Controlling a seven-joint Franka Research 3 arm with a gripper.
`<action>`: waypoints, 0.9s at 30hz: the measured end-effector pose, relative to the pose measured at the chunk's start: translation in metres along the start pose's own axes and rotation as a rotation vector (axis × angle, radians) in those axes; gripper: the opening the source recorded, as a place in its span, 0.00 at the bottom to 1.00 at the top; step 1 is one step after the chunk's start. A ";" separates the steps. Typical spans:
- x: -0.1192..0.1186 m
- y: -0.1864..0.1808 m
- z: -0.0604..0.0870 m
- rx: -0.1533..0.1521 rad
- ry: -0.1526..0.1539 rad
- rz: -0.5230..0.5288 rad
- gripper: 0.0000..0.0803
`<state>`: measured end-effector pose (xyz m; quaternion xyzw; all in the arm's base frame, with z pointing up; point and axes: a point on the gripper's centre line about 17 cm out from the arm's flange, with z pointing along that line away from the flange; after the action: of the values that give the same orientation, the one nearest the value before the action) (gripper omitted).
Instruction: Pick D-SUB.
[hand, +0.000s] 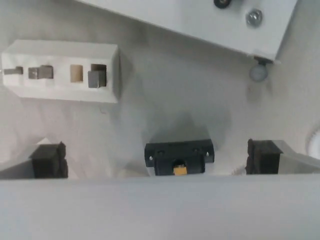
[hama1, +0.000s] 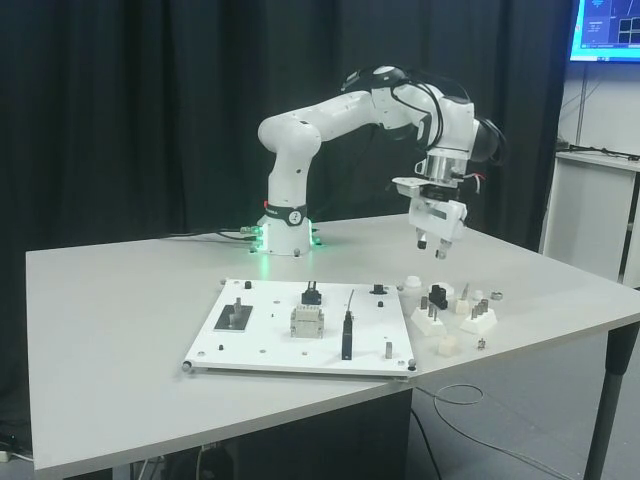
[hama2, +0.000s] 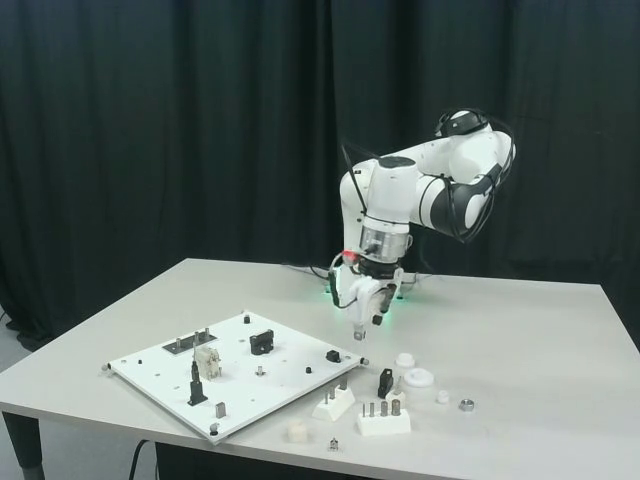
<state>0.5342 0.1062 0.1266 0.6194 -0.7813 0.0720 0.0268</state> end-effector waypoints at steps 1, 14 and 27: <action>-0.001 0.000 -0.001 -0.001 -0.001 0.009 1.00; -0.013 -0.001 -0.005 -0.018 -0.019 -0.045 1.00; -0.033 -0.003 -0.008 -0.026 -0.036 -0.388 1.00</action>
<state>0.5443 0.1384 0.1301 0.7591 -0.6486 0.0443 0.0344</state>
